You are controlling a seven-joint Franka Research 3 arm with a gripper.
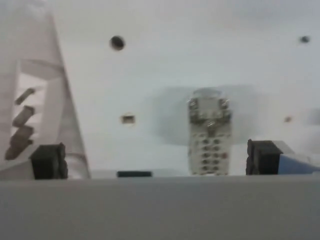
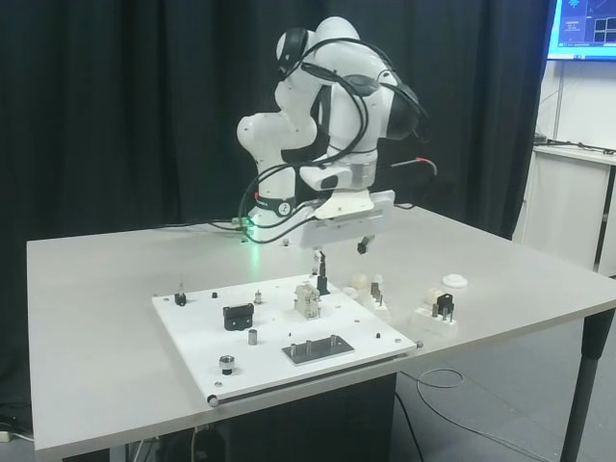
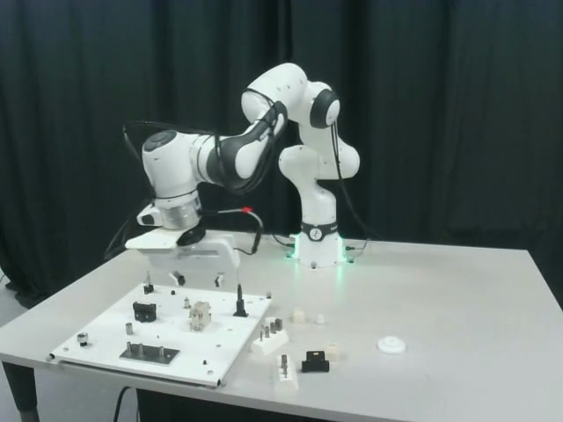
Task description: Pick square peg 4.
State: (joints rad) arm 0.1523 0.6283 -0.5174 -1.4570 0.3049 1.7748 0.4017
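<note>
Hovering w/ fingers apart, end effector (image 1: 155,160) above white board (image 2: 279,332), connector block (image 1: 209,132) between fingertips, nothing gripped.

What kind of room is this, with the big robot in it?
Probably a robot lab. A white arm is bolted to a grey table, a white board holds small test parts, and black curtains hang behind.

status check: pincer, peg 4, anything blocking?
Pincer open, empty, hovering above the white board. Directly below it: a multi-pin connector block, not gripped. Square peg 4 can't be singled out; peg holders sit off the board. No obstruction seen.
</note>
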